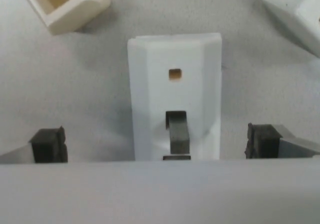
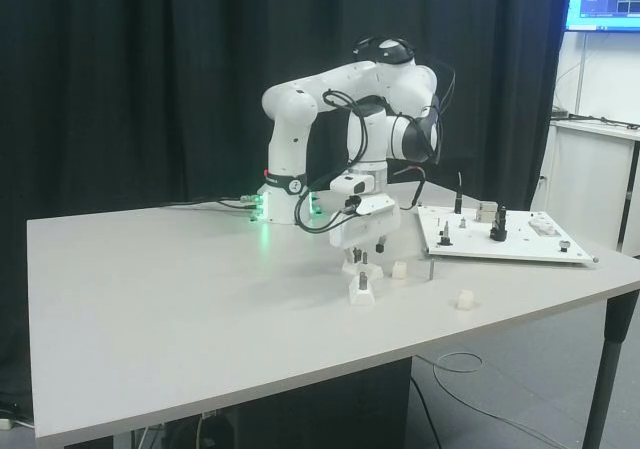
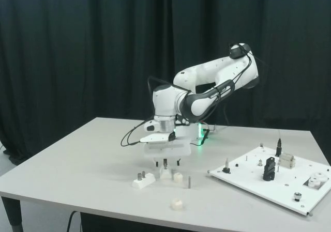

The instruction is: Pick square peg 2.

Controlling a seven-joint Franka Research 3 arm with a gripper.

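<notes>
One grey counter (image 2: 180, 289) was seen carrying everything, with the white arm (image 2: 330, 94) bolted near its far edge and folded forward and down over the middle. A white board (image 2: 500, 241) was laid flat on the counter well apart from the arm's base, with several small black and grey fittings stood upright on it.

Below the wrist, the hand (image 1: 156, 143) was held over a white holder block (image 1: 175, 97) that rested on the counter. Its two black fingertips (image 1: 48, 145) were spread wide apart, one on each side of the block and touching nothing. In the second room view the hand (image 3: 166, 163) was seen just above the block, not yet down around it.

Square peg 2 (image 1: 177, 133), a dark grey piece, was seated upright in a slot in the top of that block, between the two fingertips in the wrist view. A second, smaller square hole (image 1: 175, 74) was shown in the same top face, away from the peg.

A second white holder (image 3: 143, 181) with two small grey pegs stood in it was placed beside the first block. A small hollow white cube (image 1: 65, 4) was set near the block, and another small white piece (image 2: 465, 300) was left alone nearer the counter's front edge. A thin grey pin (image 3: 189, 182) was stood upright between the blocks and the board.
</notes>
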